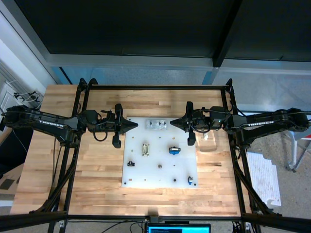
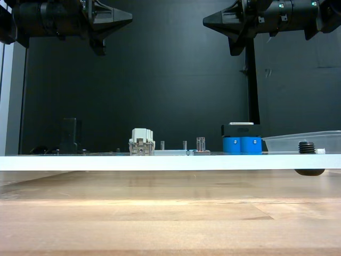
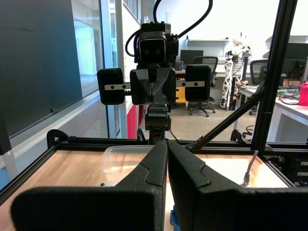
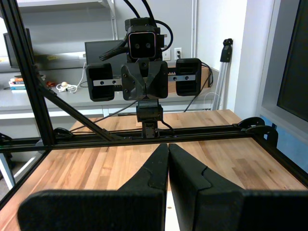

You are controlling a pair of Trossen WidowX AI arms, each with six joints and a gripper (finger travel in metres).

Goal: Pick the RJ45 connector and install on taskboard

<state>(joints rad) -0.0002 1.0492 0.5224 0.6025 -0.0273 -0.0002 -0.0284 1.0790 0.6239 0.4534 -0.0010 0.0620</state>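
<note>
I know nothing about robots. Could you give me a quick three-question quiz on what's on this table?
1. True or false: the left gripper and the right gripper both hang shut and empty above the far part of the taskboard.
2. The clear tray lies beside the taskboard on which arm's side? A) left B) right C) neither
3. Fill in: the dark-capped fitting on the board has a ____ base.
Key: 1 true; 2 B; 3 blue.
</note>
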